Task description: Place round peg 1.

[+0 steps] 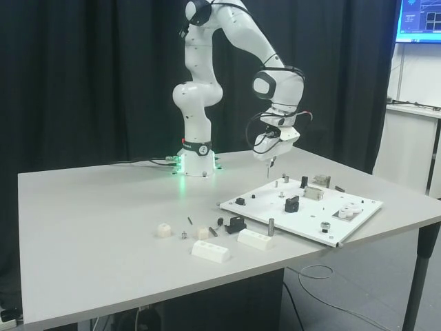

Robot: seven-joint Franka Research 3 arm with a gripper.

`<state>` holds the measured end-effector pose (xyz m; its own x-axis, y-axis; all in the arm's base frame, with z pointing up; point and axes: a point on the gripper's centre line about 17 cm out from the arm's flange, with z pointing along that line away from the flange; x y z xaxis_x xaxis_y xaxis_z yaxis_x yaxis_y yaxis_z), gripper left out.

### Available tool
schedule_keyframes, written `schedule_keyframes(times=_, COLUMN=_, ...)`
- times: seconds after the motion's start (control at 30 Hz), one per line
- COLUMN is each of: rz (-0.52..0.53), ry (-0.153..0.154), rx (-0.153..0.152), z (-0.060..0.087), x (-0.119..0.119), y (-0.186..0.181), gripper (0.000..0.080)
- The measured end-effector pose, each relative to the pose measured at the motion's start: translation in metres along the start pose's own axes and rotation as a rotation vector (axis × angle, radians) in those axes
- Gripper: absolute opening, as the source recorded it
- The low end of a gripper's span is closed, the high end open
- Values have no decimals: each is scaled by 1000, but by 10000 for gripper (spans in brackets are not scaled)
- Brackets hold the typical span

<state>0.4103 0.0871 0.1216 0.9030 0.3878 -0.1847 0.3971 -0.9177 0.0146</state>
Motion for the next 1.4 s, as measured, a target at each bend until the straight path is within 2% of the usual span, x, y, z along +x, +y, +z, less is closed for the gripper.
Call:
schedule_keyframes(times=0.67, rz=-2, ry=0, rx=-3, z=0, x=0, y=1, gripper=22)
schedule_keyframes(times=1.07, rz=-9, ry=4, rx=-18, z=-4, x=2, y=7, gripper=22)
schedule_keyframes(times=1.23, rz=-16, ry=7, rx=-54, z=-9, x=3, y=25, gripper=22)
schedule_keyframes(times=1.4, rz=-25, ry=4, rx=-112, z=-18, x=1, y=59, gripper=22)
